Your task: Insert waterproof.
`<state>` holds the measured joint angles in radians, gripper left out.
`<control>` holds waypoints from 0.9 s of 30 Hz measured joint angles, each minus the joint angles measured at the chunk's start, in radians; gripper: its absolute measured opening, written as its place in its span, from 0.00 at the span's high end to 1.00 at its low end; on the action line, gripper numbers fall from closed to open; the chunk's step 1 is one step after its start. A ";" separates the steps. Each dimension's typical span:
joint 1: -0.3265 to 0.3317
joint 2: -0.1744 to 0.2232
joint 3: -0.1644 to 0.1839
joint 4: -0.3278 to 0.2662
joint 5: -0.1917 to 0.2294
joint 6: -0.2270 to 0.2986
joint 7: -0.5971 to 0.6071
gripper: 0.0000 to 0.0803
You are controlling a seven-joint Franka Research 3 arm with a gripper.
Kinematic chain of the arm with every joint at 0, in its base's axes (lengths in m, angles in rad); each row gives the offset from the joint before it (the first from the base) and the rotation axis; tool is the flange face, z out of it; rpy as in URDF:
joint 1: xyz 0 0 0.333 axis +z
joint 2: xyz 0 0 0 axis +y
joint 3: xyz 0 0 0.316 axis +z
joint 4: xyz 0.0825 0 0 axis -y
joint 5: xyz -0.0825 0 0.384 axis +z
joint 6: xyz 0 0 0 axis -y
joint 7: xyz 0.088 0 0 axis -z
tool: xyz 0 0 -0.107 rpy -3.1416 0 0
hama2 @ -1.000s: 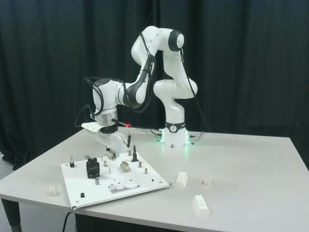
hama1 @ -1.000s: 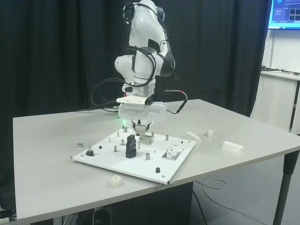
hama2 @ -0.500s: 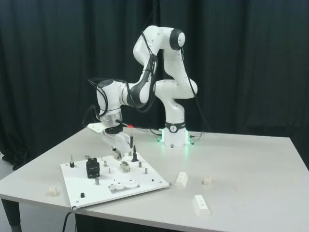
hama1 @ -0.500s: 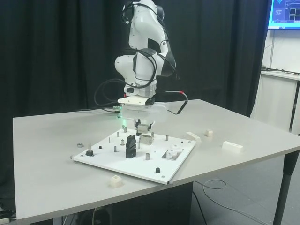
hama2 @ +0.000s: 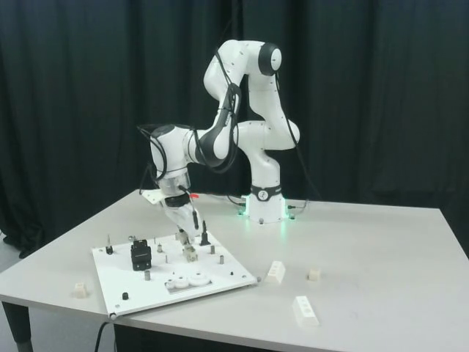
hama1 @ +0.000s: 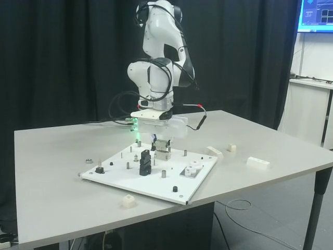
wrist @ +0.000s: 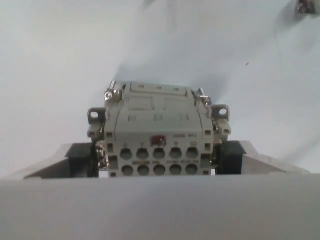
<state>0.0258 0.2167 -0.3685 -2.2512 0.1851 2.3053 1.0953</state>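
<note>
Hovering lower than before, end effector (hama1: pixel 161 141) over the connector (wrist: pixel 159 134), grip state unclear

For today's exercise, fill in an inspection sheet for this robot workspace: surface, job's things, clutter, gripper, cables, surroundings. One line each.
Surface: grey table carrying a white board.
Job's things: grey multi-pin connector on the board, between the fingers.
Clutter: small white blocks loose on the table.
Gripper: gripper low over the connector.
Cables: black cables looping at the wrist.
Surroundings: black curtain.
</note>
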 joint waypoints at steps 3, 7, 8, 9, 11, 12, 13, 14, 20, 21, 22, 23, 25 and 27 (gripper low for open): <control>0.000 -0.008 0.000 -0.012 0.012 0.007 0.000 0.36; 0.000 -0.026 0.000 -0.032 0.018 0.023 0.000 0.36; 0.000 -0.031 0.000 -0.038 0.019 0.028 0.000 0.36; 0.000 -0.037 0.000 -0.044 0.019 0.034 0.000 0.36; 0.000 -0.048 0.000 -0.058 0.020 0.048 0.000 0.36; 0.000 -0.054 0.000 -0.066 0.020 0.056 0.000 0.36; 0.000 -0.060 0.000 -0.074 0.020 0.065 0.000 0.36; 0.000 -0.066 0.000 -0.082 0.020 0.073 0.000 0.36; 0.002 -0.096 0.001 -0.128 0.020 0.120 0.013 0.36; 0.003 -0.099 0.001 -0.134 0.020 0.126 0.019 0.36; 0.004 -0.101 0.001 -0.140 0.020 0.133 0.026 0.36; 0.006 -0.104 0.001 -0.146 0.020 0.142 0.034 0.36; 0.009 -0.108 0.001 -0.155 0.020 0.154 0.047 0.36; 0.011 -0.109 0.002 -0.162 0.020 0.165 0.061 0.36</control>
<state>0.0370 0.1074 -0.3667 -2.4136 0.2054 2.4703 1.1563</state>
